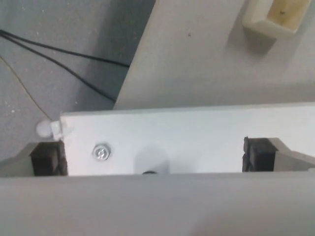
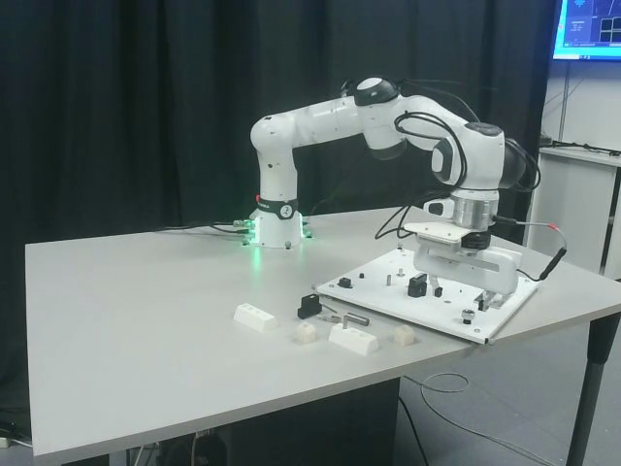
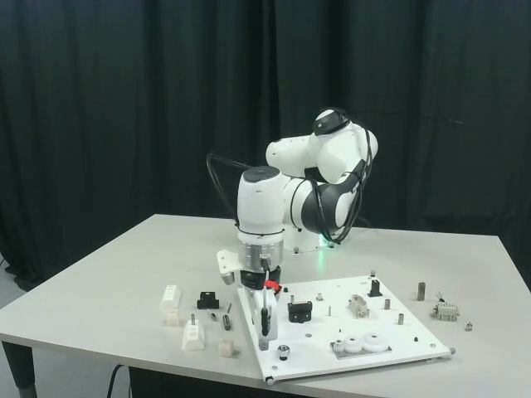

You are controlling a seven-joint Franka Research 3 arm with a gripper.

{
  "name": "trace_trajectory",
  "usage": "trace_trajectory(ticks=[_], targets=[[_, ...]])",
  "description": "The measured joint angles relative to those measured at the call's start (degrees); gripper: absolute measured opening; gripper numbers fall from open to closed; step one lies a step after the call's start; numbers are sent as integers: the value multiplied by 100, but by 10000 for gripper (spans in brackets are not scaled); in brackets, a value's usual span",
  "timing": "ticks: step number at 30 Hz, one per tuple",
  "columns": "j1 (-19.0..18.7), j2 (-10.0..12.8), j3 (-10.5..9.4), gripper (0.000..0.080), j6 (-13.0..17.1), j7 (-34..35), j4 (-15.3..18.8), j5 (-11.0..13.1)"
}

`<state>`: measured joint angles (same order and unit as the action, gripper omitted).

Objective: Remove bolt 4.

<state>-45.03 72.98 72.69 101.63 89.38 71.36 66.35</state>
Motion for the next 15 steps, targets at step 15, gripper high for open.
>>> trace_trajectory(ticks=[15], targets=[[-18, 2, -231, 800, 20, 126, -131, 48]])
